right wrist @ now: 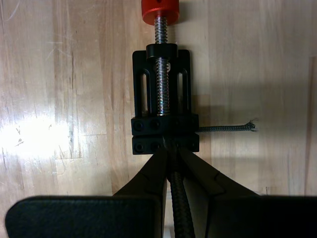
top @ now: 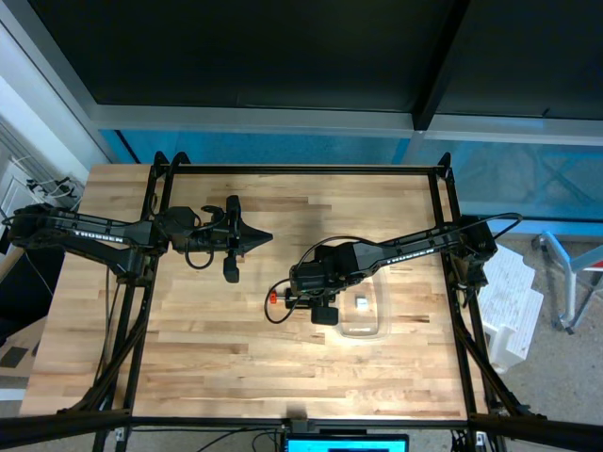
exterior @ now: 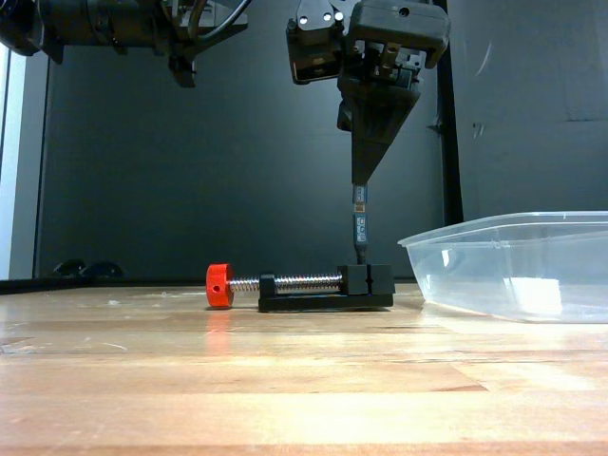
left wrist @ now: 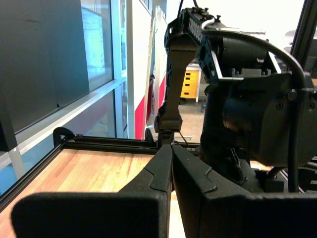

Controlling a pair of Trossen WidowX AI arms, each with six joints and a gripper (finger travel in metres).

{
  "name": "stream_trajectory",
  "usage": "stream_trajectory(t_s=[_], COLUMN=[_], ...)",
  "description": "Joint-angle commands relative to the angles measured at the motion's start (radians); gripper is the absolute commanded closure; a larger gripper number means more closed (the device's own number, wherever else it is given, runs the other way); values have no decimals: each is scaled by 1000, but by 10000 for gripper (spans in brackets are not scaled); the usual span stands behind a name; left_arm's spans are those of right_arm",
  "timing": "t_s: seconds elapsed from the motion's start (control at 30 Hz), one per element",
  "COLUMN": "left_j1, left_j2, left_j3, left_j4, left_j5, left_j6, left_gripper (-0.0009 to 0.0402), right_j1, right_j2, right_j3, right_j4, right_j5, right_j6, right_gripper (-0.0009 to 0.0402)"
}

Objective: Pick the usb-c connector and install on the hub

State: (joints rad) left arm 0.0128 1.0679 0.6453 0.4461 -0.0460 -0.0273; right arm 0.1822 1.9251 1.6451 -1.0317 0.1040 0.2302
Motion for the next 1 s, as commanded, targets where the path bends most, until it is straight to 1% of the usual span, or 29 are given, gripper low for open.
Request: stream_trajectory(t_s=[0.03, 0.43, 0.73, 1.0], left_j1=[0, 0, 0, 0], left_j2=[0, 0, 0, 0], left_j3=[0, 0, 0, 0], left_j4=[0, 0, 0, 0], left_j5=[0, 0, 0, 0], left_j6=[0, 0, 0, 0], left_gripper=[393, 393, 393, 393], right_j1=[0, -3, -6, -16], right_j2=[2, 2, 2, 2], right_j3=[-1, -10, -47, -48], right_j4=[2, 9, 56, 61], right_j5=[1, 2, 1, 1], right_j6=[0, 1, 2, 5], right_gripper=[391, 391, 391, 392])
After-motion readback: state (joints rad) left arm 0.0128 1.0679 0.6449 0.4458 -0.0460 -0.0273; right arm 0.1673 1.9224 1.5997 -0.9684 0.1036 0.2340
